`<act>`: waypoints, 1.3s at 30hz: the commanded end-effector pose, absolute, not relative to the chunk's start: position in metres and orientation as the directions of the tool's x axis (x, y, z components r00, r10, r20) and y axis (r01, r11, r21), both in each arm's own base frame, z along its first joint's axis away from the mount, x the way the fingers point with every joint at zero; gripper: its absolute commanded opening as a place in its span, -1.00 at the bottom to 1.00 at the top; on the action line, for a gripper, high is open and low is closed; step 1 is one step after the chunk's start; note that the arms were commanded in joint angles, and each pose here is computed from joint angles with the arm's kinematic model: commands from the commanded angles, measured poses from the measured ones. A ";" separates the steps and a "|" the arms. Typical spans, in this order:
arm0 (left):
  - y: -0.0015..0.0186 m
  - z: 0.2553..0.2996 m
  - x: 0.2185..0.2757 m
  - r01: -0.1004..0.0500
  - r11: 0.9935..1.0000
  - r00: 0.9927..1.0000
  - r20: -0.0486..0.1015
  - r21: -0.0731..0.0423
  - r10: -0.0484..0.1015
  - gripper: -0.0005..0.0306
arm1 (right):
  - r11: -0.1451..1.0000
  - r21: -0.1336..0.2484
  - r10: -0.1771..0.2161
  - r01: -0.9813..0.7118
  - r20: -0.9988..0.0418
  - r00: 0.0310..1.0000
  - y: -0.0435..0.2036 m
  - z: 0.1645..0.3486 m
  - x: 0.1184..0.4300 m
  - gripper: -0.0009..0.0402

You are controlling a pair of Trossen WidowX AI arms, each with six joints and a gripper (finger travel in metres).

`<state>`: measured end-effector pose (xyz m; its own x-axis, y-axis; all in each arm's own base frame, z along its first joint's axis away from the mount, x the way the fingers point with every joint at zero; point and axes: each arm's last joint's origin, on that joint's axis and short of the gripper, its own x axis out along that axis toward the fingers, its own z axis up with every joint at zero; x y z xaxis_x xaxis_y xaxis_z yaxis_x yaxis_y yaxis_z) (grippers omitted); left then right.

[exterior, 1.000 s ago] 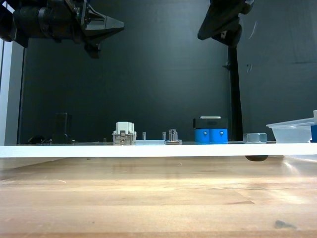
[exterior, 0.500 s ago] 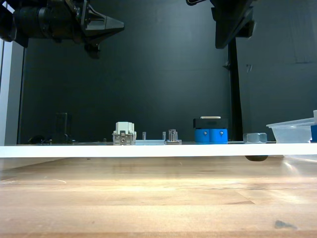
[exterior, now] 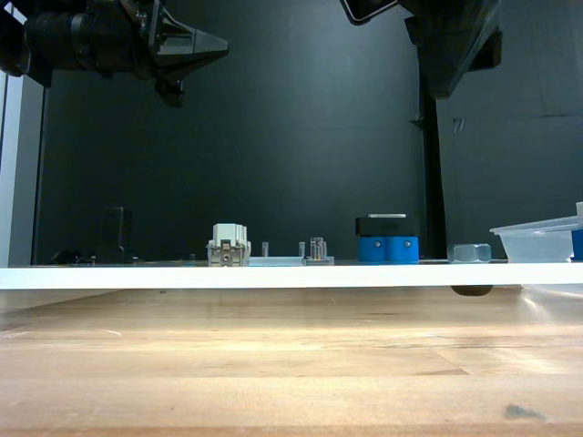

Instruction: Unfasten the M12 fastener and place in the container

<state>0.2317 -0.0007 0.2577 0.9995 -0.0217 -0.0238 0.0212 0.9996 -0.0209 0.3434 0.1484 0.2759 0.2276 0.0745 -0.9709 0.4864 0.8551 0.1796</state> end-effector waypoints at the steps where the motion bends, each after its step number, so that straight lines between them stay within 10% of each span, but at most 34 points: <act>1: -0.0006 0.2577 0.2317 0.021 1.000 0.999 -0.024 -0.021 -0.021 -0.96 | 0.861 0.167 0.069 0.481 -0.974 0.215 0.153 0.272 0.347 -0.96; 16: -0.0007 0.2577 0.2317 0.021 1.000 0.999 -0.024 -0.021 -0.022 -0.96 | 0.849 0.096 0.033 0.519 -0.991 0.129 0.165 0.239 0.360 -0.90; 30: -0.0006 0.2577 0.2317 0.021 1.000 0.999 -0.024 -0.021 -0.021 -0.97 | 0.817 0.058 0.012 0.573 -0.996 0.083 0.168 0.220 0.366 -0.10; 39: -0.0007 0.2577 0.2317 0.021 1.000 0.999 -0.024 -0.021 -0.022 -0.97 | 0.821 0.037 0.001 0.570 -0.998 0.064 0.169 0.207 0.369 0.06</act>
